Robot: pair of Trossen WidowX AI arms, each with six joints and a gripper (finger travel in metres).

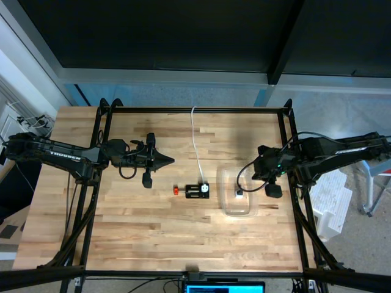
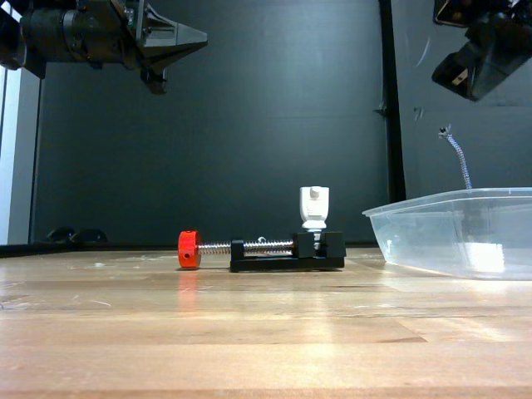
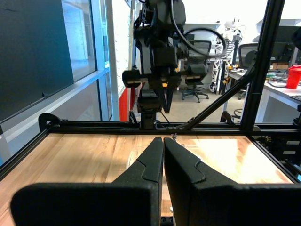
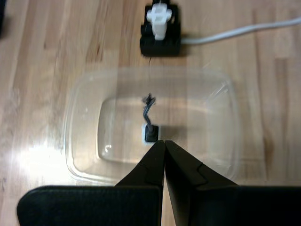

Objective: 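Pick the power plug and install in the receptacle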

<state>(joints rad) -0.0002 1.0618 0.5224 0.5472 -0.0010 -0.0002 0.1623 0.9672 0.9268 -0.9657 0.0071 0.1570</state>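
– At the right gripper's [image 4: 164, 142] tips, what is there?

– Its two black fingers [image 4: 149, 165] are pressed together and hold nothing. Just past their tips lies the power plug [image 4: 151, 133], a tiny dark block resting against a small white piece [image 4: 144, 134] on the floor of a clear tray [image 4: 82, 141]. A short dark wire [image 4: 148, 104] curls away from the plug. The fingers do not touch any of it.

– How high above it are they?

– The right wrist view cannot say. The low view shows the right gripper hanging well above the tray's rim. From there, only the wire's end pokes up over the rim, and the plug is hard to make out through the plastic.

– And the receptacle?

– The receptacle [image 4: 160, 15] is a white socket standing upright in a small black vise [image 4: 160, 41]. The vise sits just outside the tray, on the side away from the right arm, near it but apart. The high and low views add a red knob [image 1: 176, 190] at the vise's other end. Only the high view shows all of the white cable [image 1: 195, 140], running from the receptacle to the far edge of the desk [image 1: 122, 232].

– The left gripper?

– The left gripper [image 3: 163, 140] has its fingers closed too, and they are empty. It is raised over the desk on the knob side of the vise, well apart from it, pointing toward the right arm.
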